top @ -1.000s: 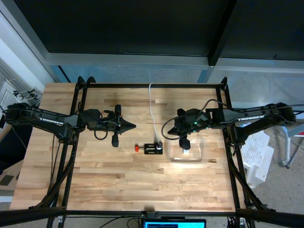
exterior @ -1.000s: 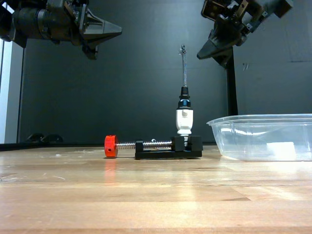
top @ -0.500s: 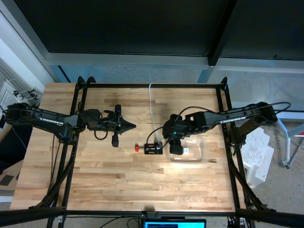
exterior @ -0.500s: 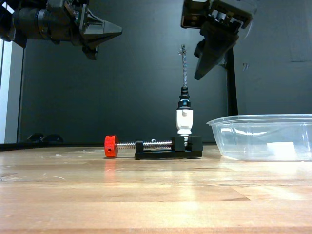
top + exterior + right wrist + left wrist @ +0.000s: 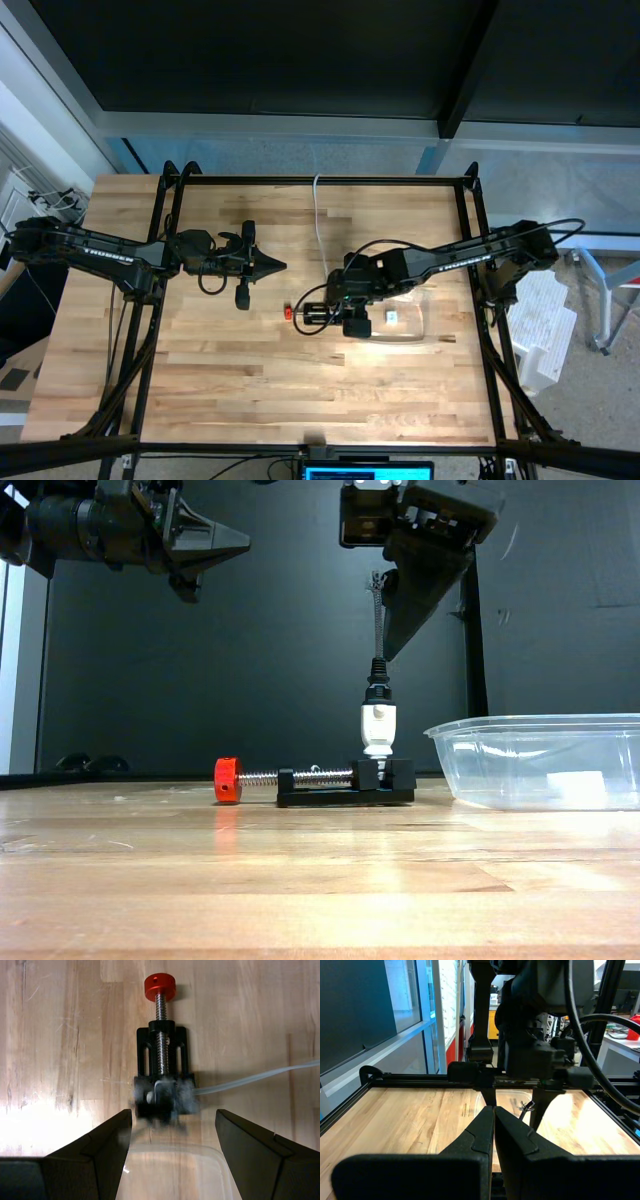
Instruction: Remove the power plug from the receptacle and place in the container
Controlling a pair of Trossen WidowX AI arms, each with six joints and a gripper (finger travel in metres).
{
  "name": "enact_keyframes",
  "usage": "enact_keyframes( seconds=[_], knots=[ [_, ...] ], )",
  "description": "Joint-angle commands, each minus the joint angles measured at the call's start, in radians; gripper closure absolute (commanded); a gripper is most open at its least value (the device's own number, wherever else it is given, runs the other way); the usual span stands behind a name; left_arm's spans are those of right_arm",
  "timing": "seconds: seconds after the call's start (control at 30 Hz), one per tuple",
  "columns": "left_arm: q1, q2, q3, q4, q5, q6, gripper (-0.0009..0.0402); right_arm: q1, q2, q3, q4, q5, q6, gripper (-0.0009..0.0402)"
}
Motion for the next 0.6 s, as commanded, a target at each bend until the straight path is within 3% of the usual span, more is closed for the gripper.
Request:
enact_keyframes(
  seconds=[0.03, 0.6],
  knots=[
    [0.000, 0.000, 0.000, 0.001, 0.000, 0.000, 0.0393, -0.001, 0.031, 0.013, -0.001, 0.000, 0.000, 0.0159],
    [0.000, 0.000, 0.000, 0.000, 0.000, 0.000, 0.0393, 0.000, 0.092, 0.006, 0.049, 0.001, 0.018, 0.0161]
  ],
)
